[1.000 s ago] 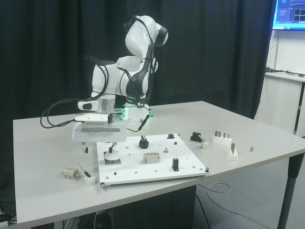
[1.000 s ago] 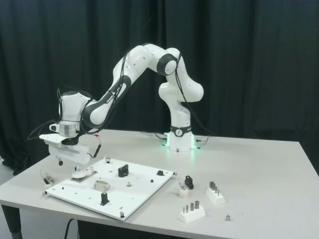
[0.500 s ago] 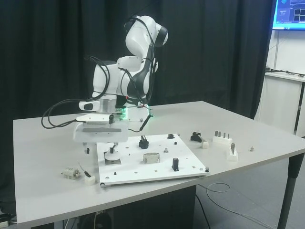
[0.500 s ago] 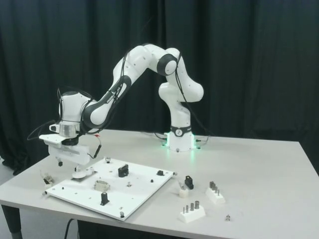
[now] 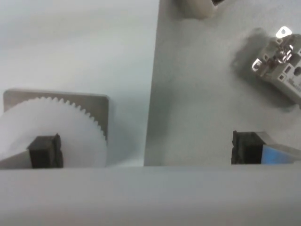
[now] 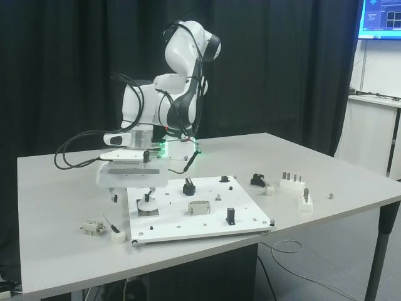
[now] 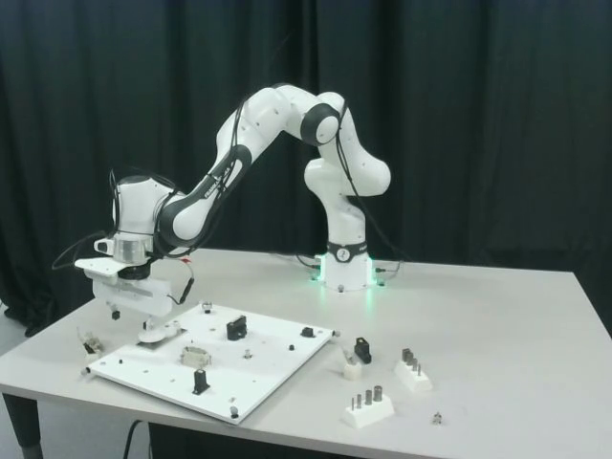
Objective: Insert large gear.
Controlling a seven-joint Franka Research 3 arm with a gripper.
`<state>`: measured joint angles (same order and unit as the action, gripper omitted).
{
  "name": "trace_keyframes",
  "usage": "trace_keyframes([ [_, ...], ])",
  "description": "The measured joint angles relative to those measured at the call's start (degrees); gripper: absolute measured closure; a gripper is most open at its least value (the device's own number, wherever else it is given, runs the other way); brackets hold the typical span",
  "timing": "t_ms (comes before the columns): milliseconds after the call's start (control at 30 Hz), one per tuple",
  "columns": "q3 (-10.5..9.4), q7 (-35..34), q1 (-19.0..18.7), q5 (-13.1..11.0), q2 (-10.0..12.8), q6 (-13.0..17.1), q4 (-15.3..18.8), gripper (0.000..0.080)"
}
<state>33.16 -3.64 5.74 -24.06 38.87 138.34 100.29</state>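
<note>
The white toothed large gear (image 5: pixel 54 129) lies flat on a grey square plate (image 5: pixel 101 101) at the near-left corner of the white assembly board (image 6: pixel 207 216), close to the board's edge, with bare grey table (image 5: pixel 197 94) beyond that edge. The gripper (image 5: pixel 143 150) hangs directly above this corner with its black fingertips (image 5: pixel 45 151) spread wide: one pad stands over the gear's face, the other hangs over the table beside the board, and nothing is held between them. In both room views the arm reaches down low over the same corner, and the gear (image 6: pixel 146 204) shows as a small white disc under the hand. A small metal connector part (image 5: pixel 277 63) rests on the table well apart from the gear. Whether the gear is fully seated on its shaft cannot be told, since the near fingertip and the hand's body hide its hub. The gear appears to be a rigid, light plastic part with a smooth face and fine teeth; it is judged unlikely to deform, but the teeth could chip or slip under a skewed pinch. A hold across the rim on opposite sides, kept level, seems the soundest grasp.
</note>
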Motion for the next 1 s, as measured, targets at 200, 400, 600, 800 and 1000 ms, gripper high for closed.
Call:
trace_keyframes([
  [200,0.08,0.0,0.4,0.1,0.0,-0.5,0.0,0.0003],
  [400,0.11,0.0,0.6,0.1,0.0,-0.8,0.0,0.0003],
  [600,0.03,0.0,0.6,0.1,0.0,-1.5,0.1,0.0003],
  [800,-0.17,0.0,0.6,0.0,0.0,-1.6,0.1,0.0003],
  [1000,-0.2,0.0,0.6,0.0,0.0,-1.5,0.1,0.0003],
])
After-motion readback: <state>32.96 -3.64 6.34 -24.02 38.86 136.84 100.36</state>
